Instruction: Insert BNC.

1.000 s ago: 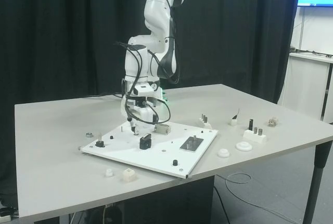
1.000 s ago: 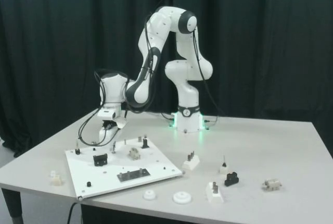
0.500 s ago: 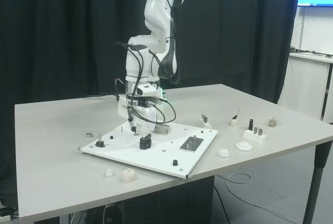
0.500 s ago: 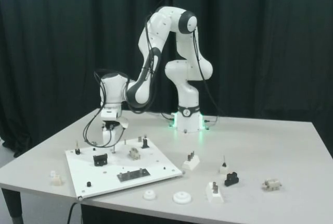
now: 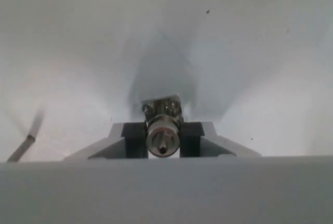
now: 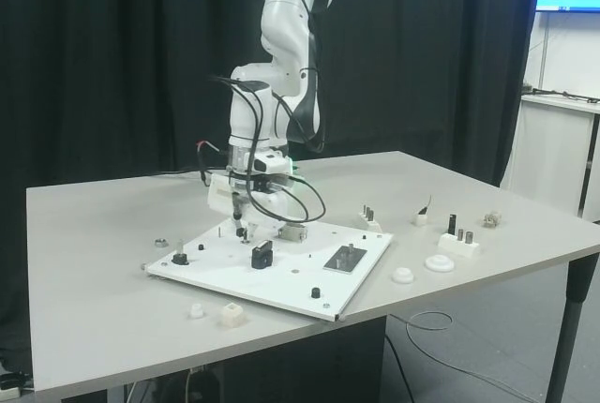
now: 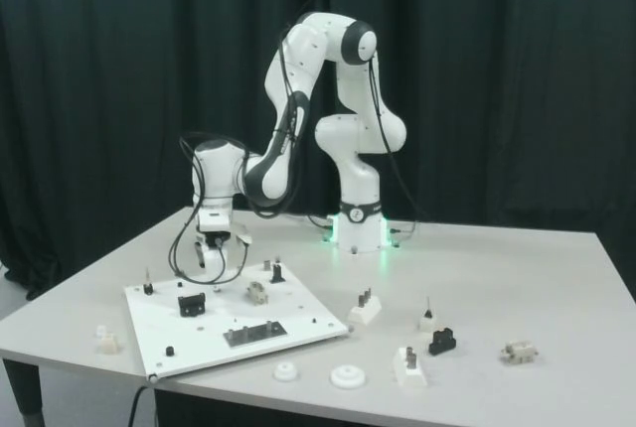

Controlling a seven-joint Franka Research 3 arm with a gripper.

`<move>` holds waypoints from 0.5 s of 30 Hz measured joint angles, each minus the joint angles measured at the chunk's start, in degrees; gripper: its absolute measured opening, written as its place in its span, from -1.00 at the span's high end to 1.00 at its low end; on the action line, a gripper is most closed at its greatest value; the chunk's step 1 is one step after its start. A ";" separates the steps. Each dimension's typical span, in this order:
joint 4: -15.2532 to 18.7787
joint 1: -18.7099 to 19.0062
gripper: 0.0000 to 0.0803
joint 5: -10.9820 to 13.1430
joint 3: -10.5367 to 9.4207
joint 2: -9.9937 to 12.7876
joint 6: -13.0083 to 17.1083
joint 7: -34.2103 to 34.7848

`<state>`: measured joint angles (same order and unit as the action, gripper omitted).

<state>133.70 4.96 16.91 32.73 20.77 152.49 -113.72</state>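
Nearest the table edge: small white parts, then the white board (image 6: 356, 276) with its fixtures; no containers in sight. Further back, the gripper (image 5: 163, 143) is pinching the BNC connector (image 5: 162, 134) between its pads, low over the board's far side by the arm (image 7: 298, 79). Risk as judged: connector tilted or off its mating socket would jam or slip in the grip; socket itself not discernible

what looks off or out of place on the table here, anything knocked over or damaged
Nothing stands out. The white board lies flat on the grey table, the loose parts beside it look undamaged, and the gripper holds the BNC connector squarely above the board.
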 joint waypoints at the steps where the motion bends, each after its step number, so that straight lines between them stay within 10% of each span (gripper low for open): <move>1: -0.01 0.00 0.68 -0.19 -0.01 0.00 0.00 -0.47; 15: -0.11 -0.01 0.68 -1.96 -0.15 0.03 -0.04 -3.92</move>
<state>133.59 4.96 14.95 32.58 20.80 152.45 -117.64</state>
